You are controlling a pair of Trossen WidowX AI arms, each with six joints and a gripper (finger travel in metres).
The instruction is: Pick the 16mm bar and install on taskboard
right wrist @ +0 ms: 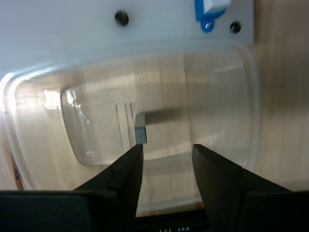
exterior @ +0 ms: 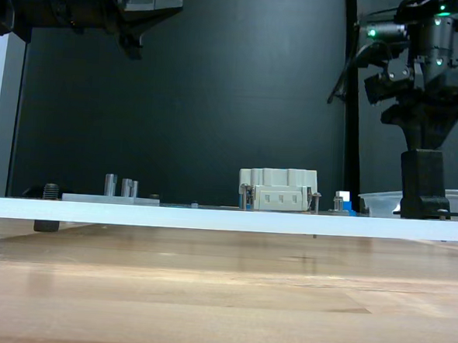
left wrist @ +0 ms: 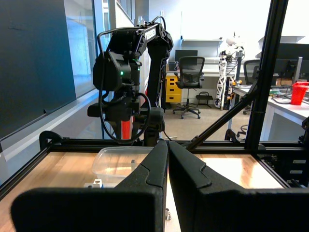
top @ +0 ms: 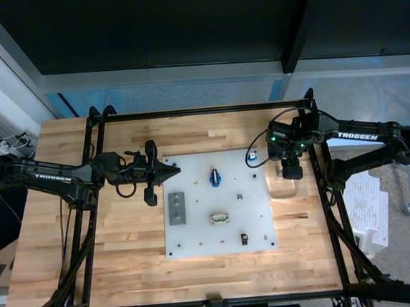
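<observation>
16mm bar (right wrist: pixel 140 130), a small grey piece, stands upright inside a clear plastic tub (right wrist: pixel 251 121). The tub sits on the wooden surface (top: pixel 91 242) just beside the right edge of the taskboard (top: pixel 197 233), toward that board's far right corner. Nothing is holding the bar.

The right gripper (right wrist: pixel 166 150) hangs over the tub, off the taskboard's right edge and pointing down. Its fingers (right wrist: pixel 125 174) are spread, with an empty gap between them. In the right wrist view the bar lines up with the tip of one finger rather than with the middle of the gap, and whether that finger touches it cannot be told. In the low view this gripper (exterior: pixel 425 208) reaches down to about the level of the tub's rim (exterior: pixel 383 198).

The left gripper (top: pixel 176 170) is held high above the taskboard's left edge, toward the far left corner, and points across the board toward the right arm. Its fingers (left wrist: pixel 154 164) are pressed together with nothing between them.

On the taskboard, a grey metal block (top: pixel 176 208) with short pegs lies near the left edge. A blue part (top: pixel 215 176) is near the board's middle on the far side, and a beige connector (top: pixel 220 217) sits nearer the front. A small blue and white piece (top: pixel 252 153) sits at the far right corner, close to the tub.
</observation>
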